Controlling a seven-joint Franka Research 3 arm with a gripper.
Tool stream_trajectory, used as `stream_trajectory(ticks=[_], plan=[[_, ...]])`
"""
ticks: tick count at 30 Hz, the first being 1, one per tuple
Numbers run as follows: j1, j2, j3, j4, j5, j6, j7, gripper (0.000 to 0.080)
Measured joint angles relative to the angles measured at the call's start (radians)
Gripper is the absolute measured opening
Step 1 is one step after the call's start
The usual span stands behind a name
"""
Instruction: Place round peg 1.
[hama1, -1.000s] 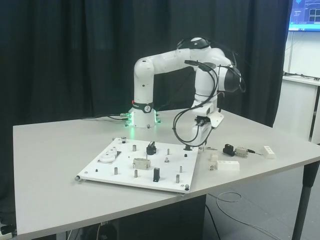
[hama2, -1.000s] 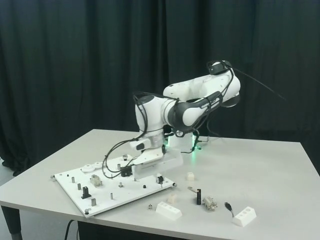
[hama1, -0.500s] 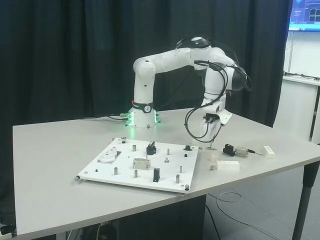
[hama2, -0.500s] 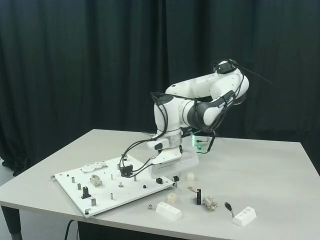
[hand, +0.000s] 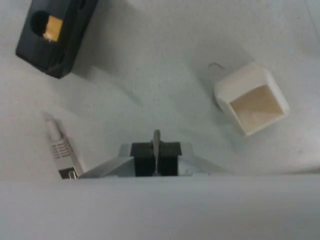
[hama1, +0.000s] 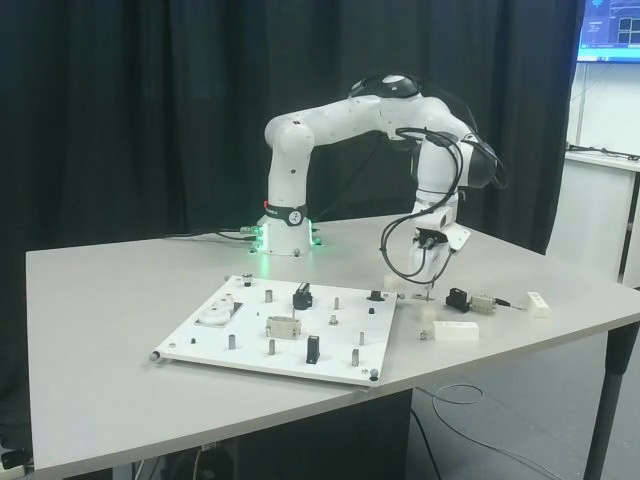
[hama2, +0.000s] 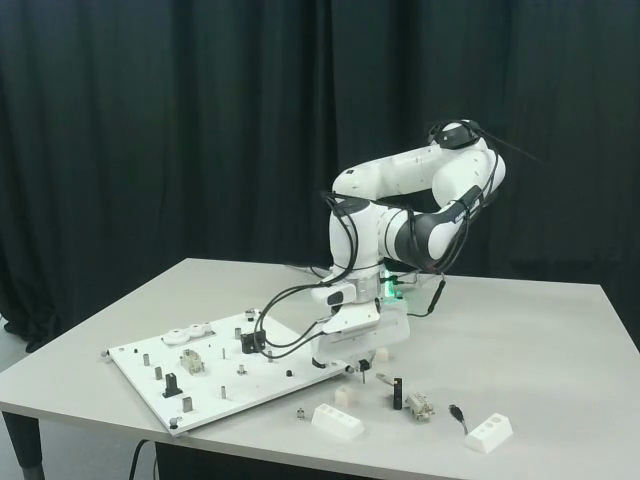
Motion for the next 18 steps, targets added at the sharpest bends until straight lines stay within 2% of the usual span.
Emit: stream_trajectory(ticks=[5,6,14,15,18], plan=[[0.011,-0.005,0.009,-0.005,0.001,0.015,0.0,0.0016],[0.012,-0.005,0.01,-0.005,0.001,0.017,0.0,0.008],[0.019,-0.007,0.011,-0.005,0.002,0.019,0.008,0.008],[0.02,-0.008,0.011,-0.005,0.002,0.019,0.008,0.0683],[0.022,-0.009,0.01,-0.005,0.002,0.02,0.008,0.0683]])
